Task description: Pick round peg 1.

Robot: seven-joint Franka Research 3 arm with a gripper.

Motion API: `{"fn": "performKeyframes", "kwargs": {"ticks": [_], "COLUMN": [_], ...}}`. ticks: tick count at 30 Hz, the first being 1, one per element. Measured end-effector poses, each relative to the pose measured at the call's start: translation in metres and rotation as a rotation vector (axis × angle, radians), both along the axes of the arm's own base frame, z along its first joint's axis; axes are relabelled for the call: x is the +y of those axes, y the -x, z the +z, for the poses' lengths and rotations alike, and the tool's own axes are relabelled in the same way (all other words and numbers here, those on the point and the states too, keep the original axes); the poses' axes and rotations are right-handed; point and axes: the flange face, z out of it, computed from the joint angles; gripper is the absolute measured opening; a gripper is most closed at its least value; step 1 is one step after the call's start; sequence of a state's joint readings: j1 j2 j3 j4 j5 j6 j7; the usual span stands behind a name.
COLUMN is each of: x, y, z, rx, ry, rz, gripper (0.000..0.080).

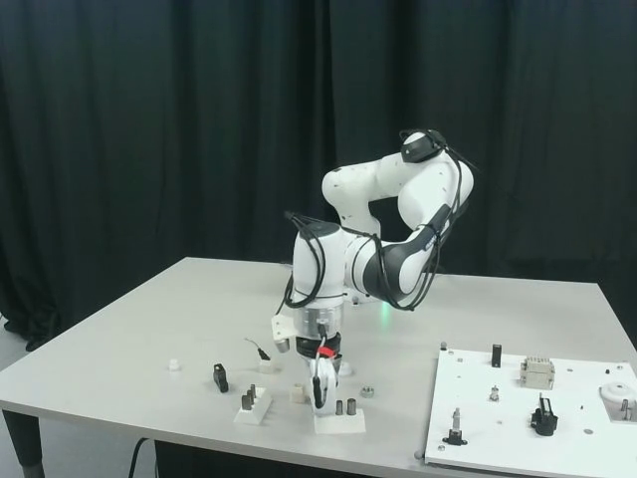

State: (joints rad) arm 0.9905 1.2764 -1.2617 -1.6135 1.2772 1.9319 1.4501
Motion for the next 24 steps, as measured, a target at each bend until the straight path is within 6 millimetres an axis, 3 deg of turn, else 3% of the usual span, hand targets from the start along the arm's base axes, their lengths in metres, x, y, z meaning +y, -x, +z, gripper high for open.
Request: {"fn": "performKeyframes", "kwargs": {"ticks": [1, 2, 24], "x": [0.000, 0.001, 0.005], "y": [0.000, 0.000, -0.002], "z": [0.000, 0.001, 0.029], "rx": [0.000, -0.001, -0.021], "ry": [0.000, 0.000, 0.007], "rz": [0.001, 0.001, 0.008], "gripper": [0.0354, 0.0041, 0.0019]}}
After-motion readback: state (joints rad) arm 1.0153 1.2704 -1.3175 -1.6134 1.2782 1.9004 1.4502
